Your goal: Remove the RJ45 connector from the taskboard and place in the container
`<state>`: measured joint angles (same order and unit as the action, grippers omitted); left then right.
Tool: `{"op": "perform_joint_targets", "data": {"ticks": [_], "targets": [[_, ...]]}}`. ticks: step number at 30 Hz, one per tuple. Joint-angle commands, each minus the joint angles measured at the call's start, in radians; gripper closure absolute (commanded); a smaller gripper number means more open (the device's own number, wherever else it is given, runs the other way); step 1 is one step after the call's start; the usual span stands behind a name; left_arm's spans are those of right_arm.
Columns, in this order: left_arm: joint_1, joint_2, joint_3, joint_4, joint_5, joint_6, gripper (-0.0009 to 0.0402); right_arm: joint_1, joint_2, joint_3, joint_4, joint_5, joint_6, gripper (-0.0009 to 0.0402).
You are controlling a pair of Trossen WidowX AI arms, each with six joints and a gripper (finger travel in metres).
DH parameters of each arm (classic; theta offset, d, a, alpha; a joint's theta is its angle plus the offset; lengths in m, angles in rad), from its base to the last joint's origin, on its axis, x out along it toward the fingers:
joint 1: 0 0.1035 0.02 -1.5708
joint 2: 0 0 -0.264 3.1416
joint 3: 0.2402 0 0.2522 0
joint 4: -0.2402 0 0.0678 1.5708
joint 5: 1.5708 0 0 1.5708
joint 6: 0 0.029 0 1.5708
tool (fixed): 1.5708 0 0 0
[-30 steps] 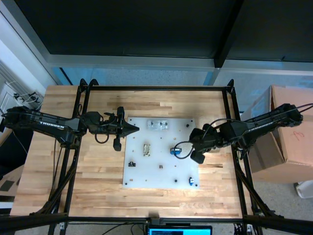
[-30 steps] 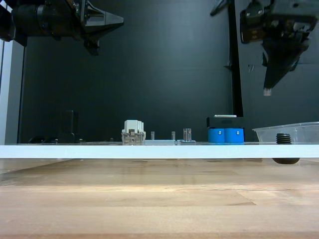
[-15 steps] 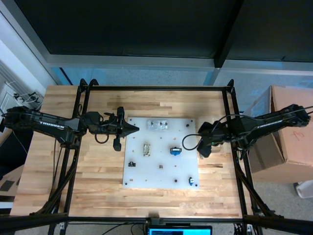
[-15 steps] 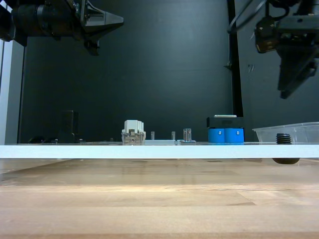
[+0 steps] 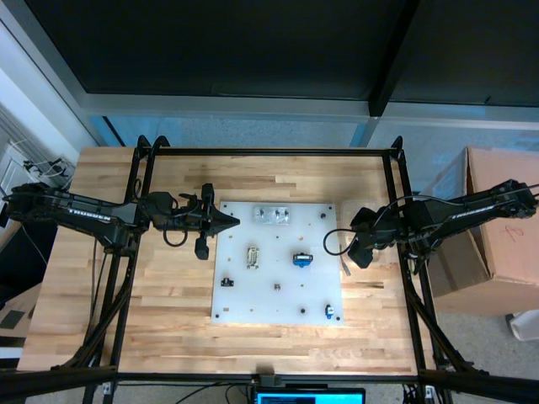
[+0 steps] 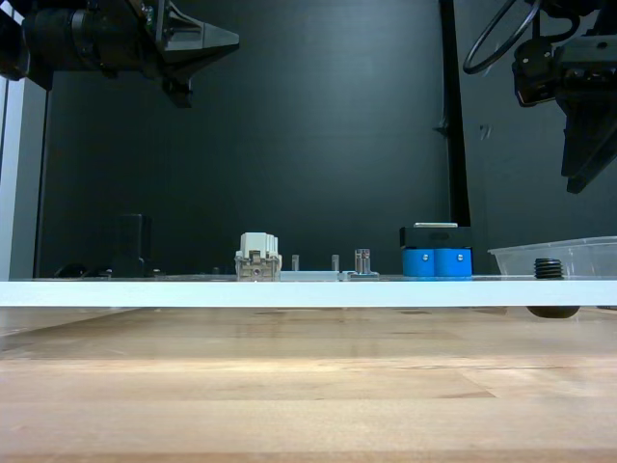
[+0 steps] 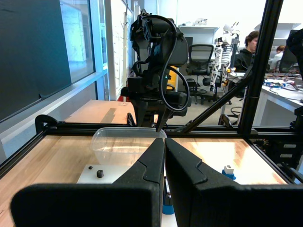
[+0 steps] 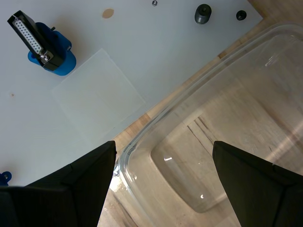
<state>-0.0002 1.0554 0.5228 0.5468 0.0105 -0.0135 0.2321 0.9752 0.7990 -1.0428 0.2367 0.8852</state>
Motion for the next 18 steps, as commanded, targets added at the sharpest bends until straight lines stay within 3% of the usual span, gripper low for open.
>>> {"op": "perform_joint_targets", "data": {"ticks": [1,7,16,18], "targets": [[0.000,0.000,0.000,0.000,0.000,0.000,0.0393,0.047,0.016,0.002,0.029,-0.040,0.033,0.0107],[0.000,0.000,0.000,0.000,0.000,0.000,0.0393,0.186,0.078,0.002,0.062,-0.064,0.151,0.0107],[0.000,0.000,0.000,0.000,0.000,0.000,0.0393,0.297,0.234,0.017,0.117,-0.211,0.320,0.0107],[0.000,0.000,0.000,0.000,0.000,0.000,0.0393,0.297,0.264,0.016,0.117,-0.214,0.378,0.0107]]}}
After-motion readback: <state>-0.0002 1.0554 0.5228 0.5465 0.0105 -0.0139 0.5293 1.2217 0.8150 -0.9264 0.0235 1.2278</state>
